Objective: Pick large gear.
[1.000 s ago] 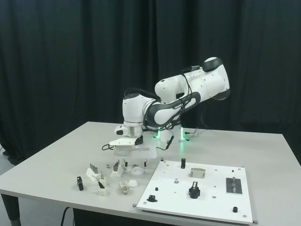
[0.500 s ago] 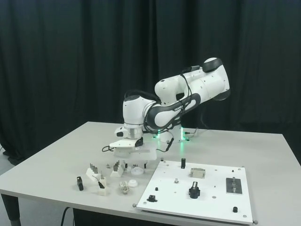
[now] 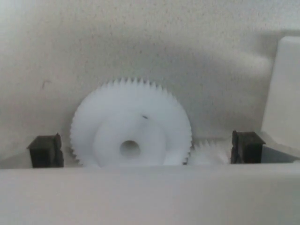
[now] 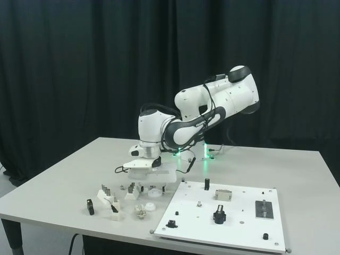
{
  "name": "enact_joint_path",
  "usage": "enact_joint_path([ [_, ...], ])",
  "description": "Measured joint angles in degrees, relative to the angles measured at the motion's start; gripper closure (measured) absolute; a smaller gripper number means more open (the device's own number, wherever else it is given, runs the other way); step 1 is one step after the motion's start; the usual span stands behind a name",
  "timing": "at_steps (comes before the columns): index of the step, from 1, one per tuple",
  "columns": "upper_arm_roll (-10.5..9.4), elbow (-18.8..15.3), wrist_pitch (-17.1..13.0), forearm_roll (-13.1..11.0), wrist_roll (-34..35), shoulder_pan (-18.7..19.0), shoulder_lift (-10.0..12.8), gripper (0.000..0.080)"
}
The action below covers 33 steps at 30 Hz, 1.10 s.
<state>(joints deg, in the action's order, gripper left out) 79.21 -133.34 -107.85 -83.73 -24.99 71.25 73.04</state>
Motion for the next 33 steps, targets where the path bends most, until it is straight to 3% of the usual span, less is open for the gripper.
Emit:
enact_joint_path([
  [18, -0.62, 0.07, -0.80, -1.04, -0.55, -0.37, 0.25, 0.0003],
  [19, -0.62, 0.09, -0.80, -1.04, -0.55, -0.38, 0.25, 0.0284],
  [24, -0.62, 0.18, -0.81, -1.04, -0.55, -0.38, 0.25, 0.0284],
  [25, -0.61, 0.20, -0.83, -1.04, -0.55, -0.38, 0.25, 0.0466],
  [33, -0.63, 0.29, -0.83, -1.04, -0.55, -0.38, 0.26, 0.0472],
])
